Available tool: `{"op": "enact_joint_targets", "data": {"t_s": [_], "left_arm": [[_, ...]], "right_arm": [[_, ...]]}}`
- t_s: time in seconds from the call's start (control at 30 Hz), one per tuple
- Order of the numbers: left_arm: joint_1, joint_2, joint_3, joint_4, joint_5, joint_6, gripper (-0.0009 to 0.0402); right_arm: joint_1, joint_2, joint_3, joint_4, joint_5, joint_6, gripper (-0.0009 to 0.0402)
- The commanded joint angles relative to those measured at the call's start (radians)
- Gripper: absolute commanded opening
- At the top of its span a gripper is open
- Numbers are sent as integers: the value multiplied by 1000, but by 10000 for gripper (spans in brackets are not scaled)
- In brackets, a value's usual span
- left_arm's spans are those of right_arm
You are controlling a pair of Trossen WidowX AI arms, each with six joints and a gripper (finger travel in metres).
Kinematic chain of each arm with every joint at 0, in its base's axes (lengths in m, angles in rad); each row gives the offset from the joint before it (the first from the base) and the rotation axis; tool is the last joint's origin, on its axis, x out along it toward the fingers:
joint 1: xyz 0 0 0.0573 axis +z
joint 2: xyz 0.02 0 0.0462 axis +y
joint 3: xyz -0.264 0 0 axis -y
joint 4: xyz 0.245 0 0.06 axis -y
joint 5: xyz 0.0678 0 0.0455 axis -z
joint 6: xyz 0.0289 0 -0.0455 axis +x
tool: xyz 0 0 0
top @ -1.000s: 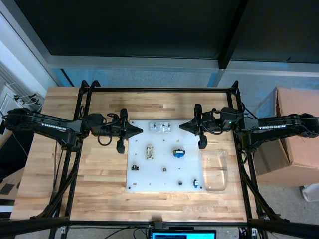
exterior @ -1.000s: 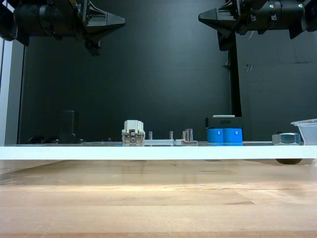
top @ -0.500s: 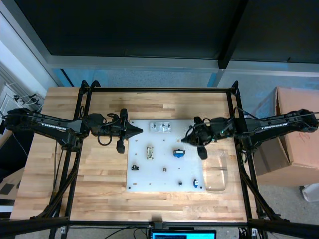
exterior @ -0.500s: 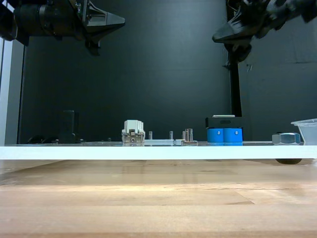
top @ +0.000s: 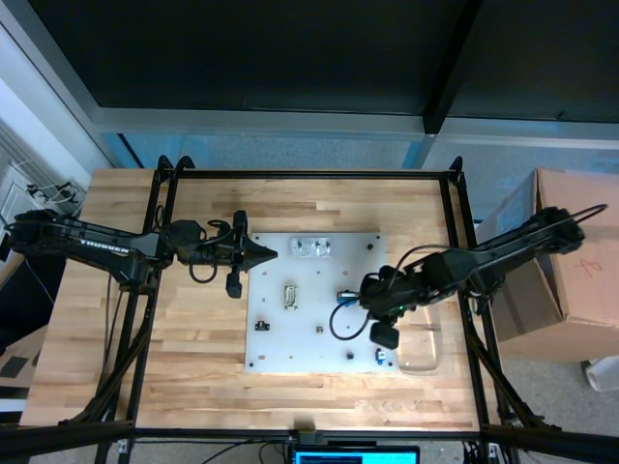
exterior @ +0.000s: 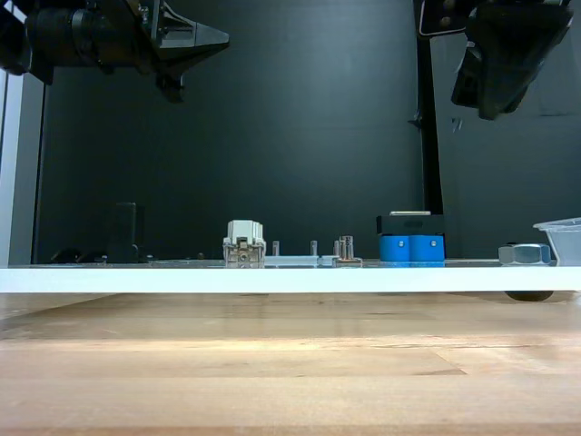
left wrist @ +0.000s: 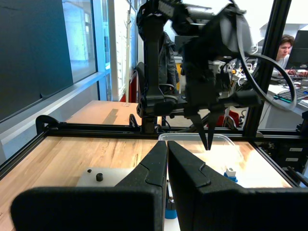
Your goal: Unfasten the M12 nut and place it in the container
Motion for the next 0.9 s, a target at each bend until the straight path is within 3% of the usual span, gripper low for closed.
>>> {"op": "enact_joint_targets", "data": {"t_s": [0.03, 0.47, 0.67, 0.9], "left_arm": [[0, 0, 0, 0, 0, 0, 0], [0, 0, 0, 0, 0, 0, 0], [0, 0, 0, 0, 0, 0, 0], [0, 0, 0, 0, 0, 0, 0]], "right_arm": [[27, 91, 102, -100, 0, 62, 0], [92, 386, 455, -325, -29, 260, 13], [101, 469, 523, -342, -66, 298, 80], [103, 528, 536, -329, -59, 314, 179]]}}
